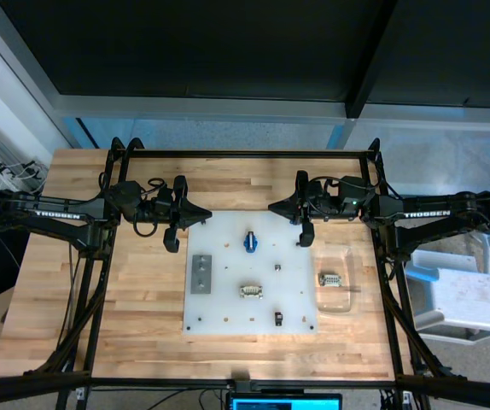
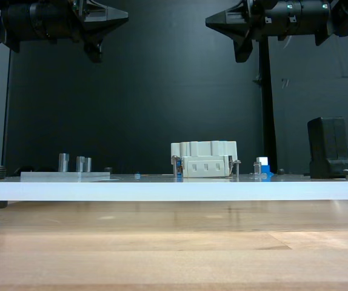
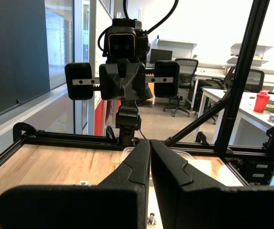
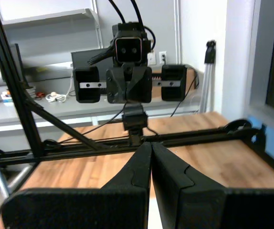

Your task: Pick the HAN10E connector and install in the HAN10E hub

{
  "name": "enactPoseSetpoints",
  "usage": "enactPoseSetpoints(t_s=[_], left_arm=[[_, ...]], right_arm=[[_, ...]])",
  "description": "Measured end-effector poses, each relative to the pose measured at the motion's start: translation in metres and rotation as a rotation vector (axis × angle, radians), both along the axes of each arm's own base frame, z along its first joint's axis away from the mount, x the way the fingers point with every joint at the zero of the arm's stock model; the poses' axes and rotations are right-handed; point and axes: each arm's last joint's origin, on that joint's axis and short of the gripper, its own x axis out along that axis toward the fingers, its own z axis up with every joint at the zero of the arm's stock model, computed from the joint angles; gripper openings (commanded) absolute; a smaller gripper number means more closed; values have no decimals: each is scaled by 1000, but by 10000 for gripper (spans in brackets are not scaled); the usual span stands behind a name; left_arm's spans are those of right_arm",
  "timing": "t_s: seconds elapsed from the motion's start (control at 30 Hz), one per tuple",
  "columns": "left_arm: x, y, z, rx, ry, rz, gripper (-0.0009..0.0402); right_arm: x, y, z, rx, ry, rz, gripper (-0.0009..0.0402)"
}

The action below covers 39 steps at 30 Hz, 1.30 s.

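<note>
The right tool (image 1: 277, 207) hangs high over the far edge of the white board (image 1: 228, 318), its fingers (image 4: 139, 167) pressed together with nothing between them. The left tool (image 1: 201, 213) mirrors it across the board, likewise clenched and empty.

The HAN10E connector (image 1: 329, 279) lies in a shallow clear tray (image 1: 346, 301) on the bench (image 1: 100, 325), just off the board's right edge. It is toward the near edge from the right tool and on that arm's side, so the right arm looks clearly the nearer. Its long axis runs left to right across the bench, parallel to the HAN10E hub (image 1: 250, 292), which sits fixed on the board between the tray and the grey metal plate (image 1: 202, 273).

The connector is a small pale block with dark dots on its face, probably hard moulded plastic. The hub is beige and ribbed, with darker metallic ends. A grasp would likely need the fingers opened first, then set across the block's short width.
</note>
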Motion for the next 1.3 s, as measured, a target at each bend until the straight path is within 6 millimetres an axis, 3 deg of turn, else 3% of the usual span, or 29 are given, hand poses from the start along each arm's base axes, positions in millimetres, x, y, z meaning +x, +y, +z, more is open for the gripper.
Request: enactPoseSetpoints(t_s=[0.37,0.5,0.93,1.3], left_arm=[[0,0,0,0,0,0,0],[0,0,0,0,0,0,0],[0,0,0,0,0,0,0],[0,0,0,0,1,0,0]], right_arm=[[-21,3,-3,86,170,-2,0],[-27,7,-1,105,344,2,0],[-44,26,38,39,773,35,0],[-42,52,35,-36,1113,92,0]])
